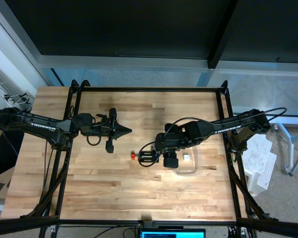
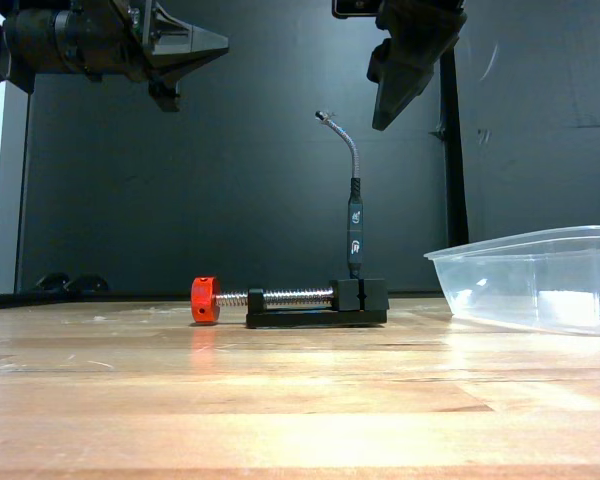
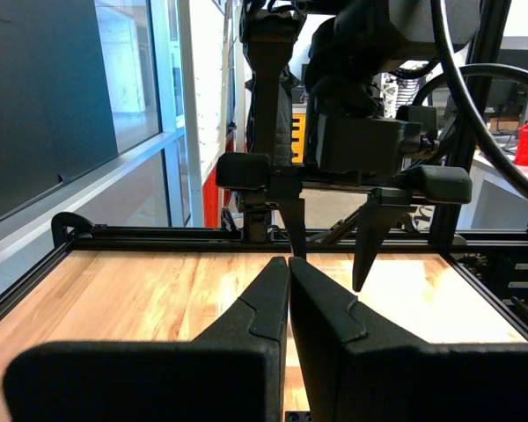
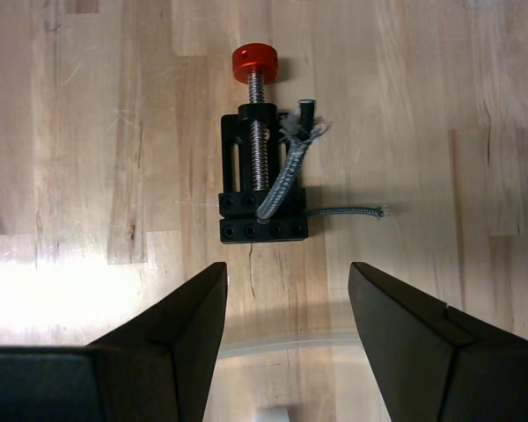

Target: Pick the USB-C connector and install on taskboard

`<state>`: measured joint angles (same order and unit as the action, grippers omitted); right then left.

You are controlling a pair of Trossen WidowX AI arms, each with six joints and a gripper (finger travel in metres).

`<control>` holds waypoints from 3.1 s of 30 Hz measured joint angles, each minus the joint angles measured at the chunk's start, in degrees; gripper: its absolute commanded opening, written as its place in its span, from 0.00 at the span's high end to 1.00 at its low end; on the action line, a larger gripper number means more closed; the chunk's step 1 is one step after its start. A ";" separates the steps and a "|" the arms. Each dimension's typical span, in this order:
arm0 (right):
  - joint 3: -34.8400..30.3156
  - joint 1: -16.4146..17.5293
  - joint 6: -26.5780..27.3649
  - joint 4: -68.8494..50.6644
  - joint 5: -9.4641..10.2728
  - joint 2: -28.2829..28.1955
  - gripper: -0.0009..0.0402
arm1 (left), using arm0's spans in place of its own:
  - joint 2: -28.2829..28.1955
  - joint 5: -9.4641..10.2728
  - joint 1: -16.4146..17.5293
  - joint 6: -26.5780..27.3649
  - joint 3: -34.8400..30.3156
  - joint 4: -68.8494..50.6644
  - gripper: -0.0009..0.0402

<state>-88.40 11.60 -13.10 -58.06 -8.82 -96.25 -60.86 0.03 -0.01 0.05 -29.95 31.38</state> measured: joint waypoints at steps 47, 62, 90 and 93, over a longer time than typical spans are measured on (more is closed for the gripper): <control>54.62 -12.76 8.83 86.99 8.04 34.62 0.98 | 0.00 0.00 0.00 -0.02 0.00 -0.02 0.98; 56.46 -12.74 8.70 89.02 7.98 34.62 0.98 | 0.00 0.00 0.00 0.00 0.00 -0.02 0.98; 56.33 -12.74 8.57 87.73 7.98 34.53 0.98 | 0.00 0.00 0.00 -0.02 0.02 -0.02 0.98; 56.33 -12.74 8.59 87.73 7.98 34.53 0.98 | 0.00 0.00 0.00 -0.02 0.00 -0.02 0.98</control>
<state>-32.08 -1.15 -4.51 29.67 -0.84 -61.71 -60.86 0.03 -0.01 0.03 -29.95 31.35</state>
